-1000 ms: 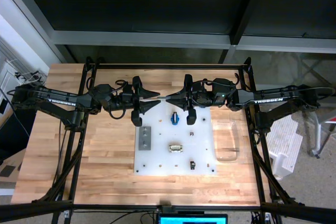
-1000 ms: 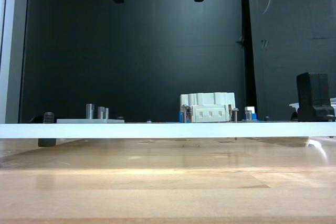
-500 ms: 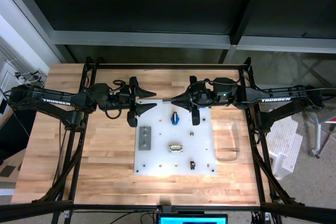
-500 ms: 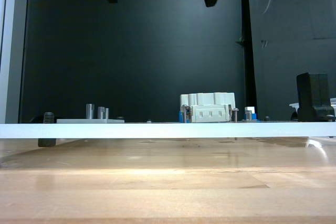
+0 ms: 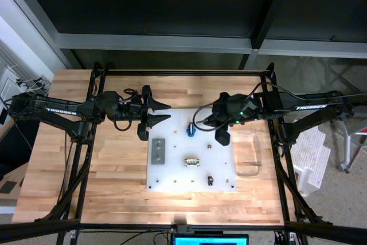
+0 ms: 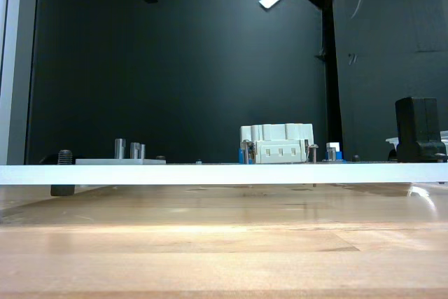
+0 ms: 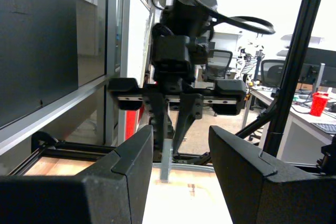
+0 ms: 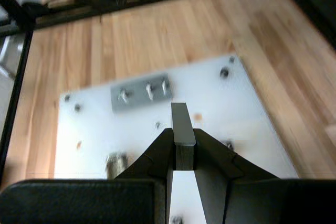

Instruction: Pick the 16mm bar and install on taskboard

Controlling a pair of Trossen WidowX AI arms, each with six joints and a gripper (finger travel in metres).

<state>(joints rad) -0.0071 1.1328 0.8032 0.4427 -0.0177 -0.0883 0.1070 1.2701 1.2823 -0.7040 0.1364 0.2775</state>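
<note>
Over wood table (image 5: pixel 114 187): right gripper (image 8: pixel 182 135) clamps 16mm bar (image 8: pixel 182 116), axis straight ahead, seemingly angled at taskboard (image 5: pixel 172 164) below; left gripper (image 5: pixel 163 111) opposite, wide, empty.

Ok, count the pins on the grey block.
3 pins in a row on the grey block at the board's left, all visible; left gripper hovers open by the board's far-left corner, right gripper, above the board, is shut on the 16mm bar.

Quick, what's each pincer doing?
Left pincer: open, empty, high by the taskboard's far left corner.
Right pincer: shut on the 16mm bar, high over the taskboard.
</note>
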